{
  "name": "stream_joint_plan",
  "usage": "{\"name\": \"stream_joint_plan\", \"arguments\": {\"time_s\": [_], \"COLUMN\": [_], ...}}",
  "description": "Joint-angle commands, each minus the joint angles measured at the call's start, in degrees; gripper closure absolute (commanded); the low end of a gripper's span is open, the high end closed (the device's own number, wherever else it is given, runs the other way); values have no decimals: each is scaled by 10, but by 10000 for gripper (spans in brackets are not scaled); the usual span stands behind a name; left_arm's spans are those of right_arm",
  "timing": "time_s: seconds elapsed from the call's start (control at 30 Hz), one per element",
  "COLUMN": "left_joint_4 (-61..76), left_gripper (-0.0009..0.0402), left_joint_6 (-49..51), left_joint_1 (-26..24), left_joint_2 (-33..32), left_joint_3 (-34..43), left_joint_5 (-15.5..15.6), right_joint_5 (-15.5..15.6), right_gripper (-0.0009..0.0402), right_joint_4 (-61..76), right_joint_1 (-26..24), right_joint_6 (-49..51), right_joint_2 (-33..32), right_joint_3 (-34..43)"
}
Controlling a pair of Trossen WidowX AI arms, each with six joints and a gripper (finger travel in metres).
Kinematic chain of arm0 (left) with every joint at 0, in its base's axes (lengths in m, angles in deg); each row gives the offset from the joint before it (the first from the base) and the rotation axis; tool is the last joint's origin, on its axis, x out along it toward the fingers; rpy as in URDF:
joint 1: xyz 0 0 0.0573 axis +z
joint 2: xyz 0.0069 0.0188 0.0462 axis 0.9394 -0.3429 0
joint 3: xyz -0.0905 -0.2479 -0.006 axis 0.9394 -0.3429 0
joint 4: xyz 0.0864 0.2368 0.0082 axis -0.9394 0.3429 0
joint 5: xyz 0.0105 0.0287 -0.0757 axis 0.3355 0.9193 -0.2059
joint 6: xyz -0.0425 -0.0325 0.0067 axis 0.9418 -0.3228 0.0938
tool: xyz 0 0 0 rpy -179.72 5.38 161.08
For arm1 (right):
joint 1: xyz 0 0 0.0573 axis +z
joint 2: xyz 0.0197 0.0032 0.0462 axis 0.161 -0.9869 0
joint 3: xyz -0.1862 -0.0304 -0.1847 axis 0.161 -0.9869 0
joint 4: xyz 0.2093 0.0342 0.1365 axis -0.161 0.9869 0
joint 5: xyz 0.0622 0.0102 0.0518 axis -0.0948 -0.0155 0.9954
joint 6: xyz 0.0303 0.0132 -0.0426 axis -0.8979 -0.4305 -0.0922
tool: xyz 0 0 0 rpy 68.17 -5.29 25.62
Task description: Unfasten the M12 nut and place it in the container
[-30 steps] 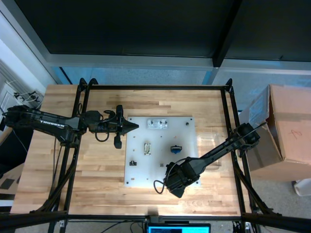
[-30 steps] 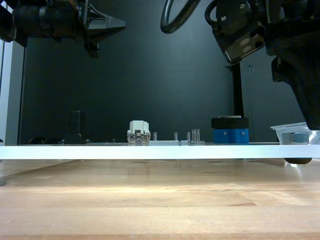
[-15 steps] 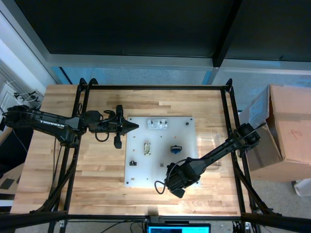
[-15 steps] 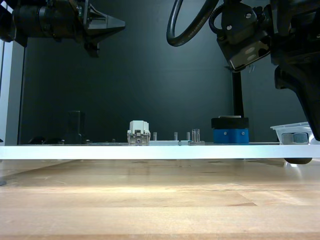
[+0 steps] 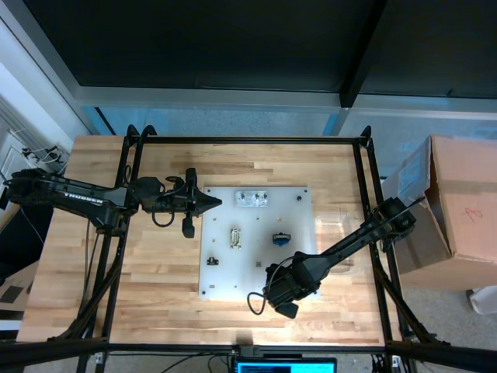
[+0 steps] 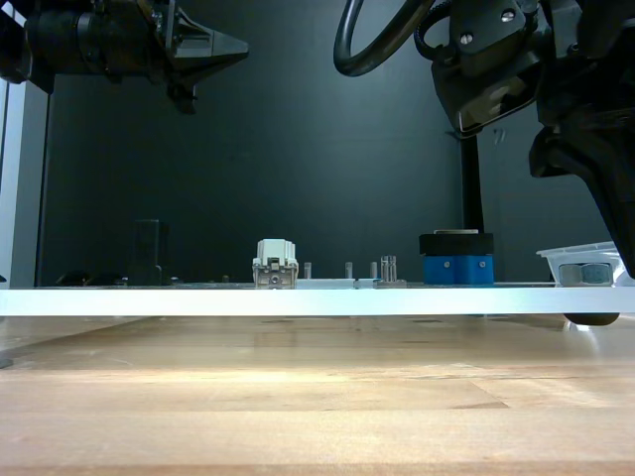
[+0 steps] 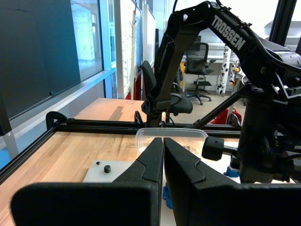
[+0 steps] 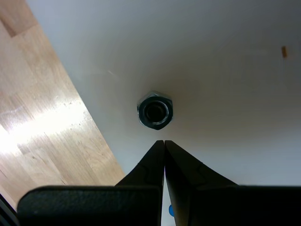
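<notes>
- Two arms are seen over one wooden table (image 5: 155, 264), and one white board (image 5: 225, 272) is laid on it.
- One small silver nut (image 8: 168, 109) is seen. It is seated on its stud (image 8: 155, 111), which shows as the dark round middle of the nut, close to the near right edge of the board.
- In the low view the nut is seen in front of the clear tray; it is not held by either gripper.
- The right gripper (image 8: 164, 142) is held above the nut and pointed down at it. Its two fingers are pressed together and nothing is held between them. The tips are just beside the nut but apart from it.
- The left gripper (image 7: 163, 141) is held up in the air over the far left edge of the board, well apart from the nut. Its two fingers are pressed together too, and nothing is held.
- One clear container (image 7: 171, 133) is set on the table just past the right edge of the board.
- One blue block (image 6: 456, 268) and one white plug (image 6: 275, 266) are fixed on the board.
- One cardboard box (image 5: 454, 210) is seen beside the table on the right.
</notes>
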State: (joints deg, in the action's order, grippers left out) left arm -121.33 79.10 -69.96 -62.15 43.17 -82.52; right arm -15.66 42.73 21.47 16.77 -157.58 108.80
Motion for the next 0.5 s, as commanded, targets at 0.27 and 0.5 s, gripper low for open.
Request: {"name": "stream_joint_plan", "arguments": {"time_s": [0.27, 0.5], "left_joint_4": [0, 0], "left_gripper": [393, 393], "left_joint_6": [0, 0], "left_joint_1": [0, 0], "left_joint_2": [0, 0], "left_joint_3": [0, 0], "left_joint_5": [0, 0], "right_joint_5": [-6, -6], "right_gripper": [393, 393], "right_joint_4": [0, 1], "right_joint_1": [1, 2], "right_joint_6": [151, 313], "right_joint_2": [1, 3], "right_joint_3": [0, 0]}}
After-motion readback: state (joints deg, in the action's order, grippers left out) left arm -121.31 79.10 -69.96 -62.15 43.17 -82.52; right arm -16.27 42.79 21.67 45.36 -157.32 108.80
